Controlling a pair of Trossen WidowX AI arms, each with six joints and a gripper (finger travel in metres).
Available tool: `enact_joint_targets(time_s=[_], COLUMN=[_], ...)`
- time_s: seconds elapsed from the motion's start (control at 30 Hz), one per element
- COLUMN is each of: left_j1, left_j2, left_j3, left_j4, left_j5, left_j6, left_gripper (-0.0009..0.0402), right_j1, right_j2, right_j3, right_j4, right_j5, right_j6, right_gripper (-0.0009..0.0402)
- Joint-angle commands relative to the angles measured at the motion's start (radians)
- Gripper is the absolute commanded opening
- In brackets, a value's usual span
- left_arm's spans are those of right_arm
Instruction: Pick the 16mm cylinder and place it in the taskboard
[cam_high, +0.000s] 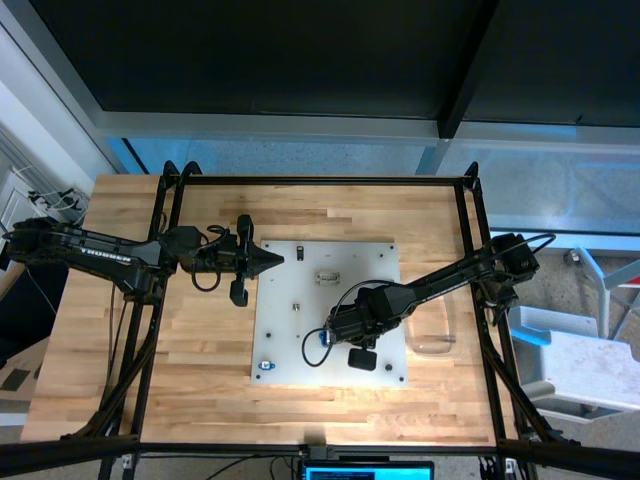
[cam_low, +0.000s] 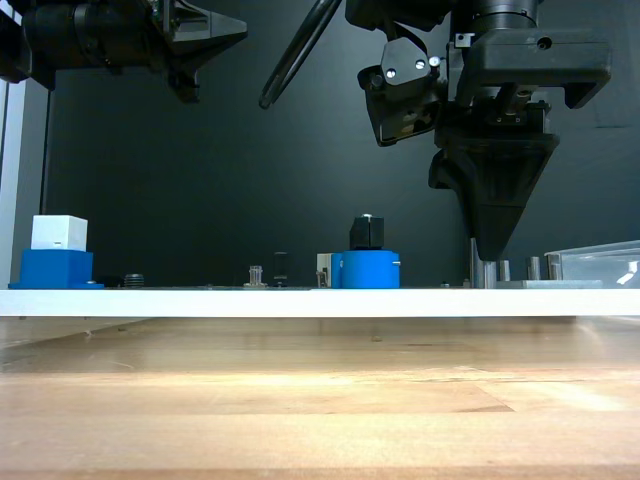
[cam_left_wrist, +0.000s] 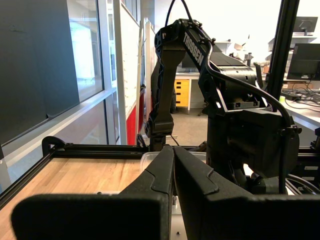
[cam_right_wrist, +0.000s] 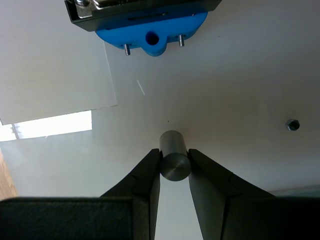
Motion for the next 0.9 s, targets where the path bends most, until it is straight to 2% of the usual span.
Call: enact_joint_targets(time_s=[0.03,0.33,0.9], left_j1=[0.000,0.000,0.000], left_j2=[0.000,0.000,0.000], left_j3=[0.000,0.000,0.000], left_j4=[0.000,0.000,0.000], left_j5=[0.000,0.000,0.000], left_j6=[0.000,0.000,0.000], left_gripper=[0.0000,0.0000,0.0000], right_j1=[0.002,0.004,0.009], right_j2=[0.000,0.000,-0.010], right_j3=[0.001,0.001,0.009], right_j4=[0.000,0.000,-0.019], right_j5=[-0.002,-0.002,-0.002], right_j6=[-0.001,0.000,-0.002], right_gripper=[0.0051,0.0115,0.0182])
